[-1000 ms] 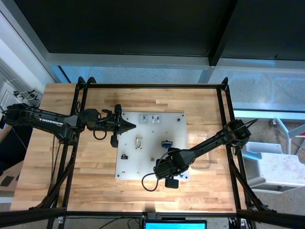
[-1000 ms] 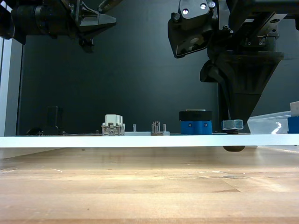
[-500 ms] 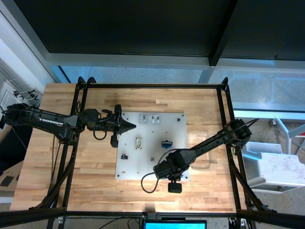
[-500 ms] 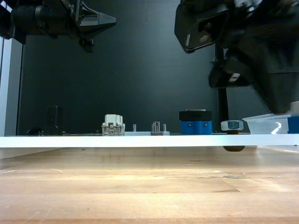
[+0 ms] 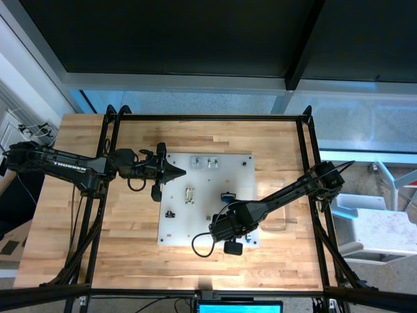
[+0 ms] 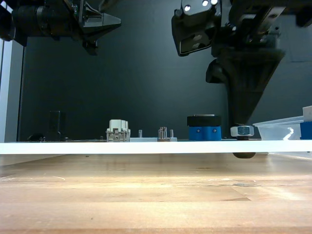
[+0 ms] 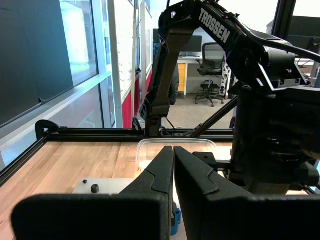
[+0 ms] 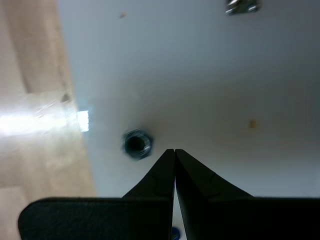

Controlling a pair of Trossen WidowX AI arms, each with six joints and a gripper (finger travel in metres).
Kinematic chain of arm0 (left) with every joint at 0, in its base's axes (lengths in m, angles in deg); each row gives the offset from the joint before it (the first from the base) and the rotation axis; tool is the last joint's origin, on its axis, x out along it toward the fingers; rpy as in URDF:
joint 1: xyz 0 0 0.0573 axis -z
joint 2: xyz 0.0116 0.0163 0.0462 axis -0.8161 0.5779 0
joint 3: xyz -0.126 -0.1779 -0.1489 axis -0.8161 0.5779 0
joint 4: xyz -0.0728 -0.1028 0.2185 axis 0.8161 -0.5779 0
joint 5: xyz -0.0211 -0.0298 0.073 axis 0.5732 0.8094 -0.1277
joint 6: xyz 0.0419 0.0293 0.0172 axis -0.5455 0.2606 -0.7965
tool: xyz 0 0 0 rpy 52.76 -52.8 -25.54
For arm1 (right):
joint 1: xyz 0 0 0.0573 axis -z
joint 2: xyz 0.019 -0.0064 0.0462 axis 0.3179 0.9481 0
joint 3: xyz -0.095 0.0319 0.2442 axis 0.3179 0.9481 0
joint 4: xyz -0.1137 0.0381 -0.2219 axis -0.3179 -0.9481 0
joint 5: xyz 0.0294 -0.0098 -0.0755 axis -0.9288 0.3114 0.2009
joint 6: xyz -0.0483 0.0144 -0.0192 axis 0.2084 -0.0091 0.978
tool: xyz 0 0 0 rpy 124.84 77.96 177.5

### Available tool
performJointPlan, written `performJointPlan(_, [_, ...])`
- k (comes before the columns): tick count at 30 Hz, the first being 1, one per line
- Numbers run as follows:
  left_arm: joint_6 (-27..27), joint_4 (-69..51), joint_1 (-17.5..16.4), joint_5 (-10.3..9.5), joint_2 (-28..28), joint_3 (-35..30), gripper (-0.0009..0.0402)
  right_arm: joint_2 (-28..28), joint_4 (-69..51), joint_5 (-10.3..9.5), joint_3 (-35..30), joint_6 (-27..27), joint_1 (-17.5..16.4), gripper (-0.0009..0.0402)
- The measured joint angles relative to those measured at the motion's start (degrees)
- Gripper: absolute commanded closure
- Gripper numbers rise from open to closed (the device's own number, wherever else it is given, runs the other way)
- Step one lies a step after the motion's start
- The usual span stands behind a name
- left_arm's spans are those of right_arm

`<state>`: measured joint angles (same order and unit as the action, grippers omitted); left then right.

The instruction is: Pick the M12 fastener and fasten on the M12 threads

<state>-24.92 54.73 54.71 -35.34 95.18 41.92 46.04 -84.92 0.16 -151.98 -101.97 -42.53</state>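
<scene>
The wooden table (image 5: 85, 215) carries the white board (image 5: 176, 228), and an arm reaches in from each side. The left gripper (image 5: 181, 173) hangs high over the board's far left edge; its own camera shows its fingers (image 7: 155, 175) pressed together on nothing. The right arm stretches to the board's near right part, and from above it hides its own fingertips and whatever lies under them. The clear tray (image 5: 281, 225) sits on the table just right of the board. The low view fills in what the high view cannot: the right gripper (image 6: 242, 122) points straight down, tapering to a closed tip just above the M12 nut (image 6: 242, 130). The nut stands right of the blue-capped piece (image 6: 204, 127) and is raised slightly off the board on its stud, with a dark stub of the M12 threads (image 6: 242, 138) showing beneath it. The right wrist camera adds that the fingers (image 8: 200, 180) meet with nothing gripped, and the nut lies on the white surface just beside their tips without touching them.
</scene>
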Motion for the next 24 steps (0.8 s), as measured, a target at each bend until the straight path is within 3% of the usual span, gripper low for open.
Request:
performJointPlan(14, [0.0, 0.0, 0.0, 0.00, 0.0, 0.0, 0.0393, 0.4, 1.6, -0.59, 0.9, 0.1, 0.1, 0.0393])
performJointPlan(17, [0.0, 0.0, 0.0, 0.00, 0.0, 0.0, 0.0393, 0.4, 2.0, -4.50, 1.3, 0.1, 0.1, 0.0393])
performJointPlan(18, [0.0, 0.0, 0.0, 0.00, 0.0, 0.0, 0.0393, 0.4, 2.0, -7.45, 1.4, 0.3, 0.1, 0.0393])
performJointPlan(20, [0.0, 0.0, 0.0, 0.00, 0.0, 0.0, 0.0393, 0.4, 3.0, -15.30, 1.4, 2.0, 0.2, 0.0393])
performJointPlan(21, [0.0, 0.0, 0.0, 0.00, 0.0, 0.0, 0.0393, 0.4, 2.9, -18.08, 1.4, 2.9, 0.2, 0.0393])
performJointPlan(22, [0.0, 0.0, 0.0, 0.00, 0.0, 0.0, 0.0393, 0.3, 2.5, -19.12, 1.4, 3.4, 0.2, 0.0393])
performJointPlan(24, [0.0, 0.0, 0.0, 0.00, 0.0, 0.0, 0.0393, -0.1, 2.3, -19.21, 1.4, 3.6, 0.0, 0.0393])
